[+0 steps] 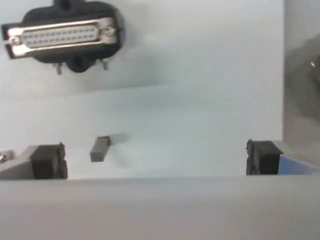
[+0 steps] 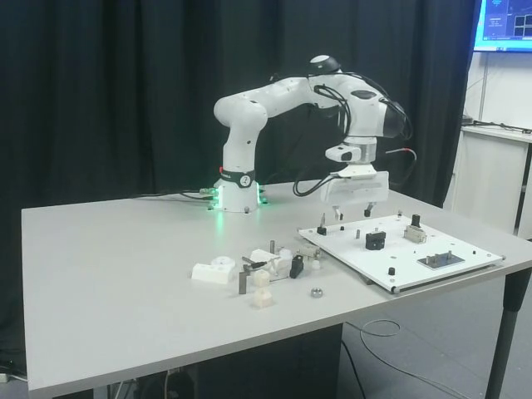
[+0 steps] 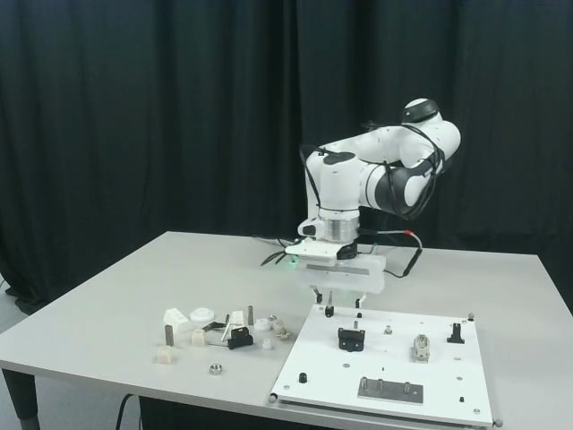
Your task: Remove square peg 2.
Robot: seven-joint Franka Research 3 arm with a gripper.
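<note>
Square peg 2: stood seated in white board, just below tool, between its fingertips but untouched | Tool: spread wide, grasping nothing, hovering over board's near corner | Progress: judged early, with approach made; descent, grip and lift-out remained | Beyond: connector on board; loose parts on desk, well apart.

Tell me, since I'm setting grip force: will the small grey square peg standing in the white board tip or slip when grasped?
The small grey square peg looks rigid and light. Its flat sides probably resist rolling. Standing in the white board, it likely won't tip until lifted.
</note>
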